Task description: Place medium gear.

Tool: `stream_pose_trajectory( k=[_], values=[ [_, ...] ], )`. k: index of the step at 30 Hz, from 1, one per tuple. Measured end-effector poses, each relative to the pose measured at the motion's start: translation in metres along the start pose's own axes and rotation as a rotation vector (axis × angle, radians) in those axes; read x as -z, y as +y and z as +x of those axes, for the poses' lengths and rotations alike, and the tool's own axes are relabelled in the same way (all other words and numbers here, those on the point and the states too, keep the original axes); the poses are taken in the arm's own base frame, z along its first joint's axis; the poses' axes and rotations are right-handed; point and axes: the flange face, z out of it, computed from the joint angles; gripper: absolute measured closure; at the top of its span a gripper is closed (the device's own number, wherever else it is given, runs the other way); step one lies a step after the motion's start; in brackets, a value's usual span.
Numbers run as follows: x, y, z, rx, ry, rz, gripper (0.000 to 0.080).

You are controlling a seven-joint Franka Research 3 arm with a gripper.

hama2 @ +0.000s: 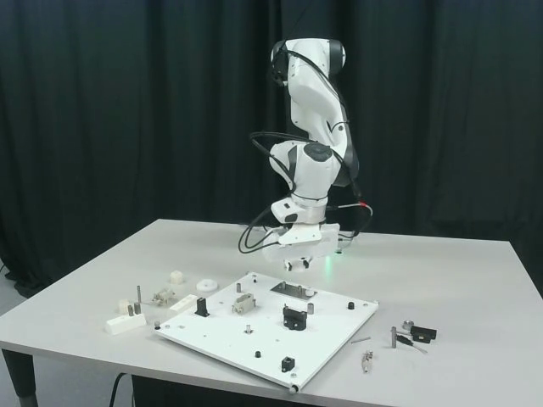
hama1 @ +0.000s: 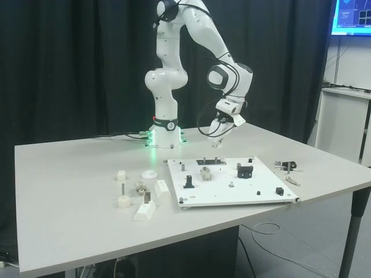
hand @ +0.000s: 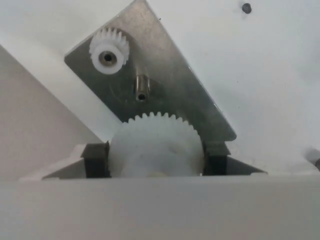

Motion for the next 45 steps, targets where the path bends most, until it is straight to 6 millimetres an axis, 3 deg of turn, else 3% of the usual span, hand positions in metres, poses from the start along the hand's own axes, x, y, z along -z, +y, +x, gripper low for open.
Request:
stream_pose_trajectory(
  k=[36, 45],
  values=[
    [0.001, 0.006, 0.005, -0.006, 0.020, 0.001, 0.0406],
    [0.008, -0.013, 0.002, -0.018, 0.042, 0.044, 0.0406]
  ],
)
